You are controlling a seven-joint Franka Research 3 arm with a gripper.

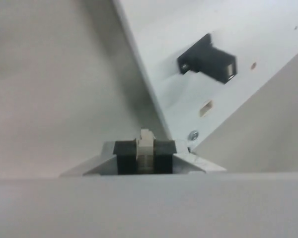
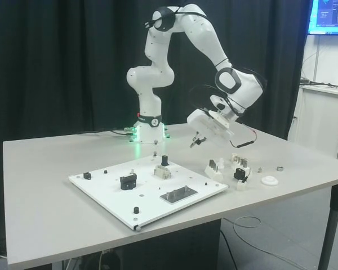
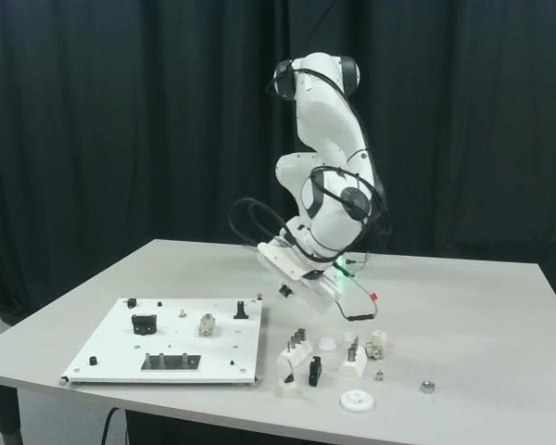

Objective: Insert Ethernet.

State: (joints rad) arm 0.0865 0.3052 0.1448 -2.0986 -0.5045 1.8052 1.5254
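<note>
White arm (image 2: pixel 183 39) on grey table (image 2: pixel 39 185), base ringed with green light. Gripper (image 1: pixel 145 156) raised well above table, tilted; black pads (image 1: pixel 124 157) pinched narrowly on pale Ethernet plug (image 1: pixel 145 148), plug tip poking out between them. Same gripper in first room view (image 2: pixel 197 140) and second room view (image 3: pixel 284 291); plug too small to make out in either.

Below gripper, per wrist view: corner of white board (image 1: pixel 248 29) with screw (image 1: pixel 192 135) at its edge. Black socket block (image 1: pixel 208 58) bolted to board, well apart from plug. Small slot (image 1: pixel 205 108) in board between block and screw.

Room views: board (image 2: pixel 101 188) flat on table, below and to one side of gripper; carrying several black and grey fixtures, incl. metal plate (image 2: pixel 178 194). Loose white holders (image 3: pixel 294 357) and white gear (image 3: pixel 357 400) on table beside board, roughly beneath gripper. Black curtain (image 3: pixel 120 111) behind.
</note>
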